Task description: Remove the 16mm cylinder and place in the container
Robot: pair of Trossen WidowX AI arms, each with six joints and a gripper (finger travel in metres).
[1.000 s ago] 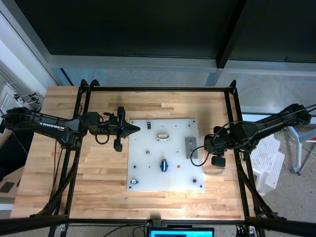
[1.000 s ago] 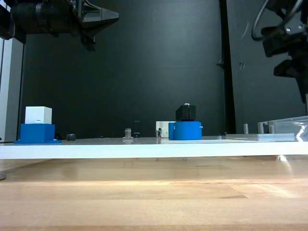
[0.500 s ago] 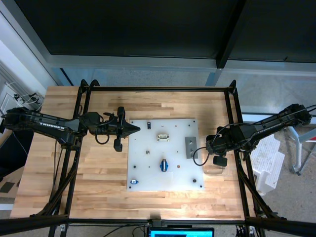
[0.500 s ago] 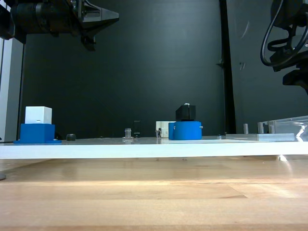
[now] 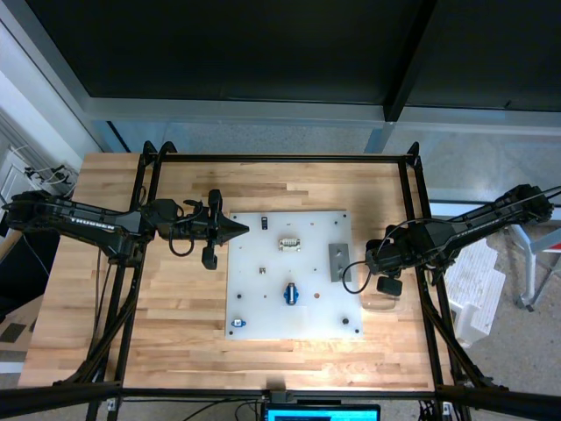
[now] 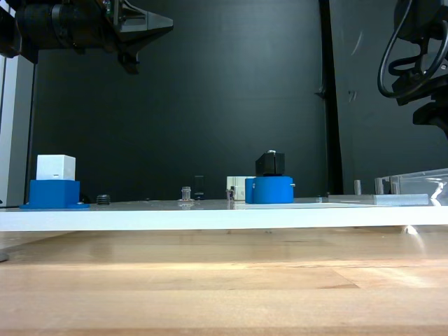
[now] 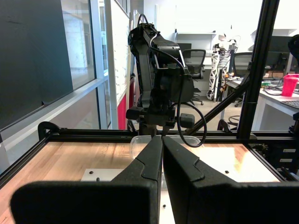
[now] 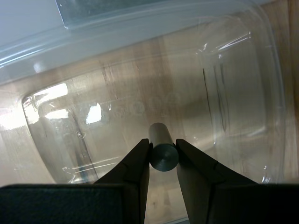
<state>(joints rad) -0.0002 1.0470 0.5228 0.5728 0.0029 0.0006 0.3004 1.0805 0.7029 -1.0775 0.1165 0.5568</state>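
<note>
Wooden bench [image 5: 158, 307] planks carried a white task board [image 5: 263, 298] inside a black frame, with dark panels behind.

Over the board's outer edge hung the right tool [image 8: 163, 141], pointing downward. Its two fingers [image 8: 138, 161] were closed against the 16mm cylinder [image 8: 163, 156], one on each side. The cylinder was seen end-on in the right wrist view as a dark grey round face between the tips. It was held above the floor of the container [image 8: 140, 32] and touched neither the walls nor the bottom that could be seen. The clear tub lay directly beneath the tool, its rounded rim framing the gripped peg, with the bench grain showing through the plastic. Seen from above, the container [image 5: 382, 303] sat on the bench just beside the board, under the tool's black body. A grey metal block [image 5: 338, 260] lay on the board near the tool, on the side toward the board's middle. Farther inward, well apart from the tool, stood a blue-and-black fitting [image 5: 290, 293].

Across the board, the left tool [image 7: 162, 137] was held high above the bench beside the opposite edge. Its fingers were pressed together with nothing between them, and its tips pointed toward the right arm. In the low view it hung well above the board.
</note>
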